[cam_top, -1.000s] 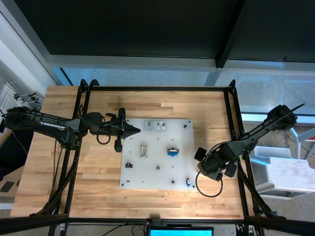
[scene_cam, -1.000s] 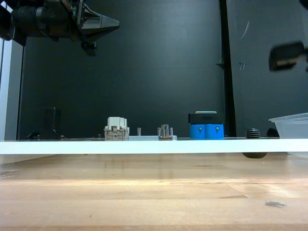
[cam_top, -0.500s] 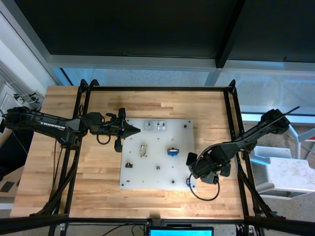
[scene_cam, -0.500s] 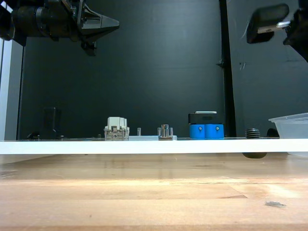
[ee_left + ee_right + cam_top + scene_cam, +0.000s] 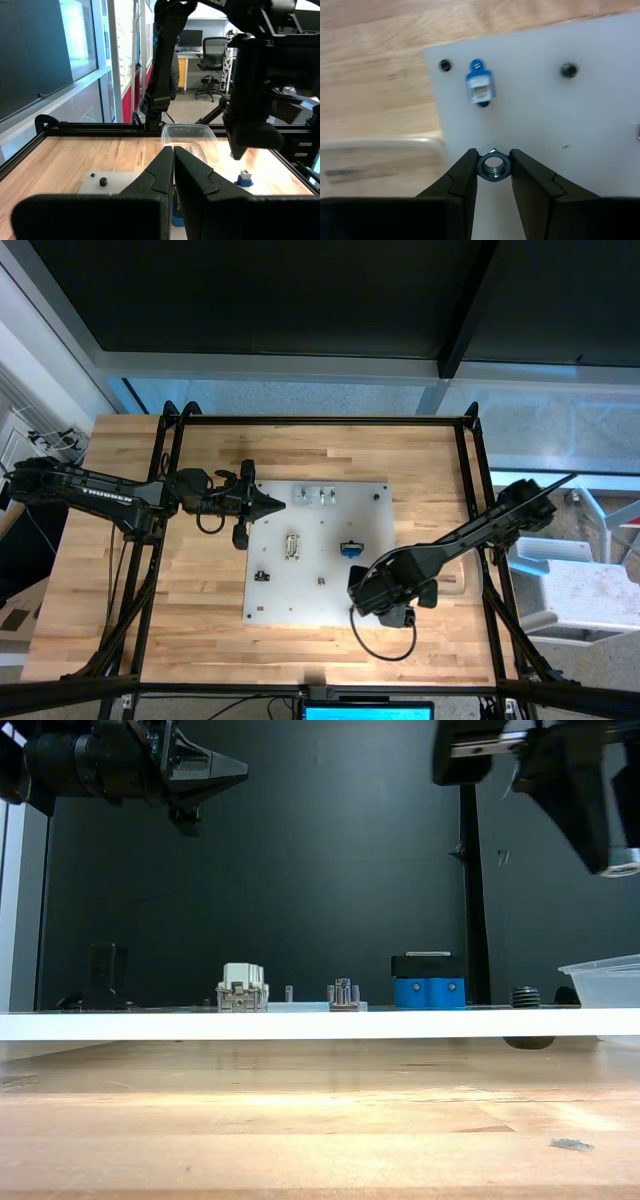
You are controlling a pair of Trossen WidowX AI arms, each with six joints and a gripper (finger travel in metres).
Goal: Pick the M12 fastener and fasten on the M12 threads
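Note:
My right gripper (image 5: 494,159) is shut on the small silver nut (image 5: 494,167), which sits between its fingertips with its threaded hole facing the camera. In the high view this gripper (image 5: 378,592) hangs over the near right part of the white board (image 5: 310,600). The black ribbed stud (image 5: 526,996) stands bare on the board, well below the raised right gripper (image 5: 600,840). In the high view the arm covers the stud. My left gripper (image 5: 278,505) is shut, holds nothing, and hovers high at the board's far left edge (image 5: 240,765).
A clear tray (image 5: 458,578) lies right of the board, also showing as the tray (image 5: 605,978) behind the stud. On the board stand a blue fitting (image 5: 480,90), a blue and black block (image 5: 429,982), a beige connector (image 5: 242,988) and a small silver post (image 5: 344,994).
The right arm has swung left from beside the tray to above the board's near right part, nut still held. The left arm has not moved.

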